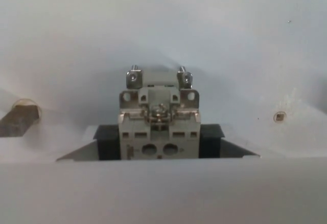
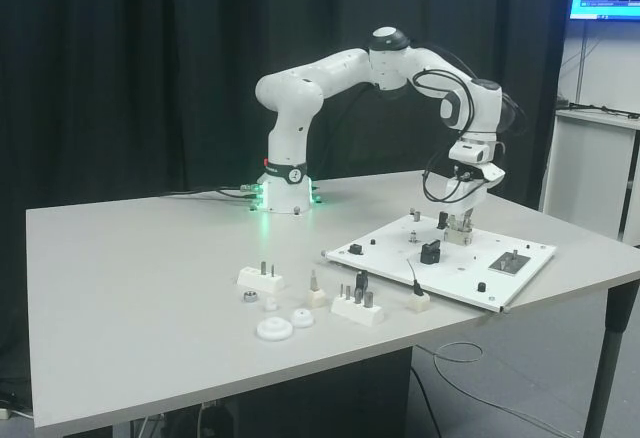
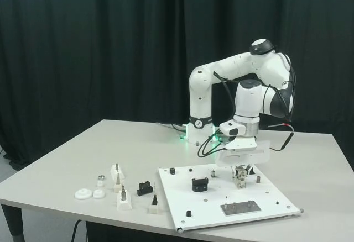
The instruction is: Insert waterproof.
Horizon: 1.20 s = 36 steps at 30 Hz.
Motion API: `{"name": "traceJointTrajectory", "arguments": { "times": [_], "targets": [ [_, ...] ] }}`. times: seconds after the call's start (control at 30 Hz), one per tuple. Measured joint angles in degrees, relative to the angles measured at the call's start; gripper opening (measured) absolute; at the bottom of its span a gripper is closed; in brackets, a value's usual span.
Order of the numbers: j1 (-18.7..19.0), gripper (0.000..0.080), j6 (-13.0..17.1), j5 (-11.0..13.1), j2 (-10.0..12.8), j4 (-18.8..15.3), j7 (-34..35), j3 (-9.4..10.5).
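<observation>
In the wrist view a grey waterproof connector (image 1: pixel 158 127) with metal clips and two round holes stands upright on the white board (image 1: pixel 245 55). My gripper (image 1: pixel 158 144) is shut on the connector, a black finger pad (image 1: pixel 107 141) pressing each side. From the room views the gripper (image 2: pixel 462 220) (image 3: pixel 241 174) points straight down over the back right part of the board (image 2: pixel 395 258) (image 3: pixel 182 198), with the connector (image 2: pixel 459 235) (image 3: pixel 240 182) low against the board's surface. Whether it sits fully in a socket is hidden.
A black block (image 2: pixel 431 252) (image 3: pixel 199 184) and a grey metal plate (image 2: pixel 510 262) (image 3: pixel 239 208) stand on the board, with small black pegs around them. White holders (image 2: pixel 260 278) (image 2: pixel 358 310) and white gears (image 2: pixel 272 330) (image 3: pixel 84 194) lie on the grey table beside the board.
</observation>
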Motion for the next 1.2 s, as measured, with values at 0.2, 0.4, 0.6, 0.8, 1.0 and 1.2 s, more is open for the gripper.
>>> {"name": "traceJointTrajectory", "arguments": {
  "times": [0.2,0.4,0.6,0.8,1.0,1.2],
  "targets": [
    [0.68,0.0314,1.10,0.01,-0.01,-0.62,-0.36,0.09],
    [1.52,0.0314,2.31,0.47,-0.01,-1.50,-0.35,0.10],
    [1.87,0.0314,2.79,1.31,-0.12,-2.20,0.00,0.04],
    [1.81,0.0313,2.90,1.71,-0.58,-2.55,0.12,0.04],
    [1.65,0.0313,2.85,2.04,-0.67,-2.63,0.12,0.07],
    [1.42,0.0313,2.74,2.44,-0.69,-2.62,0.12,0.26]
  ]
}}
